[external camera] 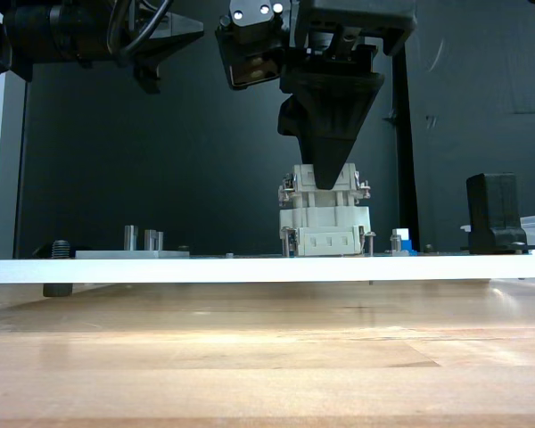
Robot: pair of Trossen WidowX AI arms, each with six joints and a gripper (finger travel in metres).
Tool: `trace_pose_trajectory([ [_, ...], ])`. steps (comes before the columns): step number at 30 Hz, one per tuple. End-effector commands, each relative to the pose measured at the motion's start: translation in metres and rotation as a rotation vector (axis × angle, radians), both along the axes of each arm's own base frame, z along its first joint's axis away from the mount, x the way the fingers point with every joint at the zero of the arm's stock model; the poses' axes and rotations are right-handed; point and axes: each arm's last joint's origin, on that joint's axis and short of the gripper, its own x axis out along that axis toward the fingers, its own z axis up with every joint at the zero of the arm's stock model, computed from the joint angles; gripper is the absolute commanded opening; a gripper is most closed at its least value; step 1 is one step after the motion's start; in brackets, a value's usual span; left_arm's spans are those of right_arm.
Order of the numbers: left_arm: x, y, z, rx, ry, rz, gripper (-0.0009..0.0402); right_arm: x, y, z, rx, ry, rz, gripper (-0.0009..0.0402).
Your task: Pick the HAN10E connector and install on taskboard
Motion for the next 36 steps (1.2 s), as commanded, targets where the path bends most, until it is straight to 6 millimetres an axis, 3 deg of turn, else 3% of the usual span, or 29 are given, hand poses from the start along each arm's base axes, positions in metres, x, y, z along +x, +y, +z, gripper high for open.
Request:
trace_pose_trajectory([
  [1,0.000,0.000,0.000,0.000,0.000,0.000,0.0001,0.000,0.000,-0.006,-0.002,0.005,0.003,0.0035],
  [9,0.000,0.000,0.000,0.000,0.000,0.000,0.0001,-0.001,0.000,-0.016,-0.001,0.005,0.004,0.0035],
  [24,0.000,0.000,0.000,0.000,0.000,0.000,0.0001,-0.002,0.000,-0.013,0.000,-0.003,0.007,0.0041],
  [29,0.000,0.000,0.000,0.000,0.000,0.000,0.0001,-0.004,-0.001,-0.009,0.002,-0.010,0.008,0.0084],
  [36,0.000,0.000,0.000,0.000,0.000,0.000,0.0001,-0.006,-0.001,-0.002,0.002,-0.024,0.006,0.0182],
])
